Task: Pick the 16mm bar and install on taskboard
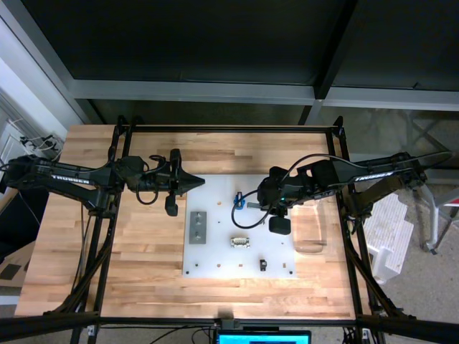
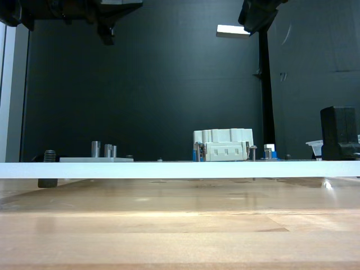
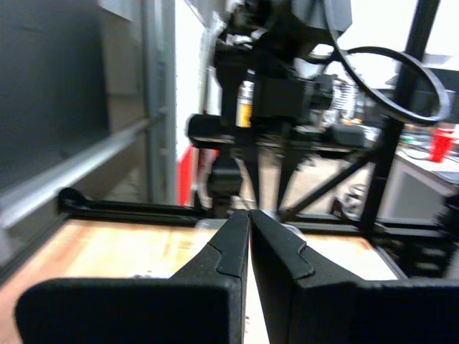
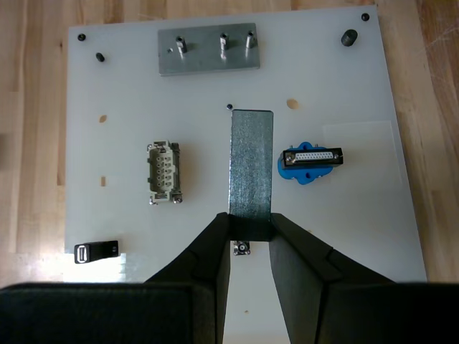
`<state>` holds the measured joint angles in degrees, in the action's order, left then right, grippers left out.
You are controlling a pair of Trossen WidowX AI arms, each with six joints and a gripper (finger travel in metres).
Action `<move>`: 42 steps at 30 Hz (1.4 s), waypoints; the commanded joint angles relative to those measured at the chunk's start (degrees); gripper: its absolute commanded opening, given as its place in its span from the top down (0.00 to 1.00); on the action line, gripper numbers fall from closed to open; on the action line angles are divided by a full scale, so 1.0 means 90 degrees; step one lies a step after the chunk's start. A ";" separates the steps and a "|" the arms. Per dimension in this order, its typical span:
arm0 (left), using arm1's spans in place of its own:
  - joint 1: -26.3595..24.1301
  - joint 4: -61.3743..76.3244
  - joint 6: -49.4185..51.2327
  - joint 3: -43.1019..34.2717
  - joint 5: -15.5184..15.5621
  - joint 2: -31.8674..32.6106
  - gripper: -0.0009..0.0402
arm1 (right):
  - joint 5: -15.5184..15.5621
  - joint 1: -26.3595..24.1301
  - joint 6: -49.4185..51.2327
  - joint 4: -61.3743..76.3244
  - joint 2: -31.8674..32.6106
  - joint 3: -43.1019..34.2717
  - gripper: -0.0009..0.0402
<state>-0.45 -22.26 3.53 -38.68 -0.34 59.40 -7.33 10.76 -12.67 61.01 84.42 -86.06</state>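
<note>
Right, starting at my end: the wooden table [image 1: 107, 279] carries the white task board [image 1: 215, 266]. Closest to me on the board sits a small black socket [image 1: 264, 265]. Just past that is the pale multi-pin connector [image 1: 240, 242], with the gray plate [image 1: 197, 228] and its three upright posts to its left. Farther in is the blue connector [image 1: 239, 203].

Above the board's right half hangs the right gripper [image 4: 249, 228], pointing down. Its fingers are clamped on one end of the 16mm bar [image 4: 251, 161], which sticks out beyond the fingertips toward the board. At table level I see this gripper high over the board, so the bar is held in the air, clear of any seat. Looking down the wrist, the bar lines up between the pale connector and the blue one.

Off the board's far left corner, over bare wood, the left gripper [image 3: 249, 215] points inward, fingers pressed together with nothing between them.
</note>
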 commanded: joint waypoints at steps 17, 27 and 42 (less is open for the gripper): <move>-0.0177 0.0296 0.0053 -0.1171 0.0095 0.2159 0.51 | -0.0022 -0.0097 0.0015 -0.0177 0.0051 -0.0002 0.90; -0.0231 0.0223 0.0068 -0.1659 0.0056 0.3087 0.40 | -0.0027 -0.0102 0.0012 -0.0197 0.0051 -0.0002 0.90; -0.0355 -0.0593 0.0175 -0.2538 0.0039 0.4296 0.39 | -0.0024 -0.0114 0.0012 -0.0243 0.0051 -0.0002 0.90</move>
<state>-3.62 -27.57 5.41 -60.97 0.03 97.67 -7.57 9.74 -12.51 58.78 84.86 -86.08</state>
